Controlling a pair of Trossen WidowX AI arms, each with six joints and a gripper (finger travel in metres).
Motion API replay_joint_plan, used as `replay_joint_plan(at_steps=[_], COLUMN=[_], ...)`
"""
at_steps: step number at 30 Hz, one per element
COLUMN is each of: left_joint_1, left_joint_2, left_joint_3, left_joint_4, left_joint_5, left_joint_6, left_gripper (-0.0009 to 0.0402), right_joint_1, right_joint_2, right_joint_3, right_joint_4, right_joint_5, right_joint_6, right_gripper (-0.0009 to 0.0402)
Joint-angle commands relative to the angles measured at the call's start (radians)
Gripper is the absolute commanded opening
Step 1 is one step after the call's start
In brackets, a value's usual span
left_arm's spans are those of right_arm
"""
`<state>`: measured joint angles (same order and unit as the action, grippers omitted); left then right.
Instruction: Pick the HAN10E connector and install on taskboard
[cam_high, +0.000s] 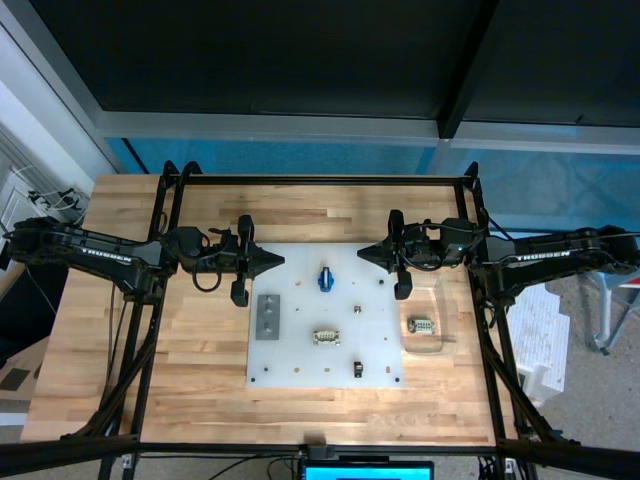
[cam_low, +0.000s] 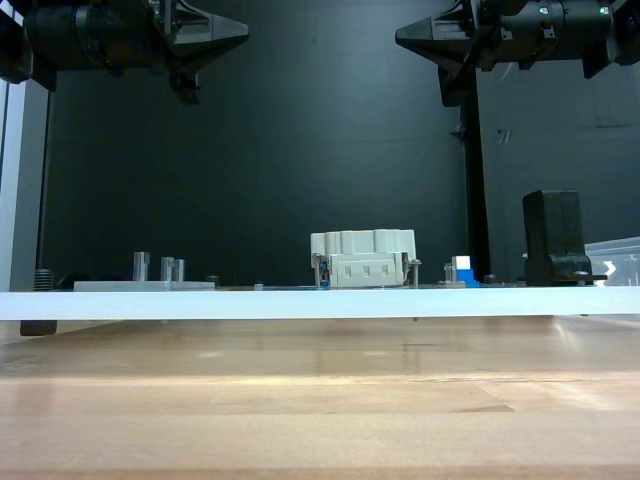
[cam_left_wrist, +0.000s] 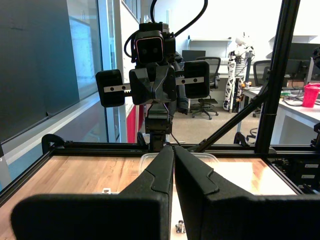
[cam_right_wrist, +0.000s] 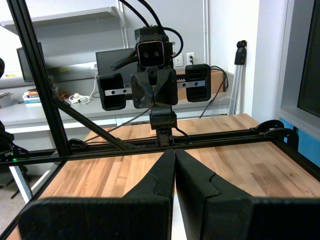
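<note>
1. Underneath, a pale wood-grain table (cam_high: 190, 380) carries everything.
2. Flat, white and square, the taskboard (cam_high: 300, 365) lies at its centre, dotted with small holes.
3. Black and angular, the left gripper (cam_high: 278, 260) hangs above the board's far left corner and the right gripper (cam_high: 362, 251) above its far right part; both pairs of jaws are pressed together, holding nothing.
4. A clear plastic tray (cam_high: 436, 343) sits just beside the board's right edge.
5. A plain grey metal block (cam_high: 269, 316) rests on the board's left side.
6. The beige-grey HAN10E connector (cam_high: 421, 325) lies inside the tray; a similar ridged insert (cam_high: 326, 338) stands on the board.
7. A blue upright part (cam_high: 326, 278) and a small black fitting (cam_high: 359, 369) stand nearby.
</note>
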<state>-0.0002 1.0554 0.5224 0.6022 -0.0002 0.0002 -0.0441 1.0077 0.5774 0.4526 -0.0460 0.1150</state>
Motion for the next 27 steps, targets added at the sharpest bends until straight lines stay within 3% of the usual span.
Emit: replay_joint_plan(at_steps=[1,22,25,27], left_joint_1=[0.000,0.000,0.000,0.000], left_joint_2=[0.000,0.000,0.000,0.000], left_joint_3=[0.000,0.000,0.000,0.000], left_joint_4=[0.000,0.000,0.000,0.000], left_joint_5=[0.000,0.000,0.000,0.000], left_joint_6=[0.000,0.000,0.000,0.000], left_gripper=[0.0001,0.0001,0.0001,0.0001], right_joint_1=[0.001,0.001,0.001,0.003], right_joint_2=[0.000,0.000,0.000,0.000], right_joint_3=[0.000,0.002,0.044,0.090], right_joint_4=[0.002,0.000,-0.117,-0.237], right_joint_5=[0.000,0.004,0.034,0.035], right_joint_6=[-0.060,-0.043,-0.046,-0.048], right_gripper=[0.0000,0.0000,0.0000,0.0000])
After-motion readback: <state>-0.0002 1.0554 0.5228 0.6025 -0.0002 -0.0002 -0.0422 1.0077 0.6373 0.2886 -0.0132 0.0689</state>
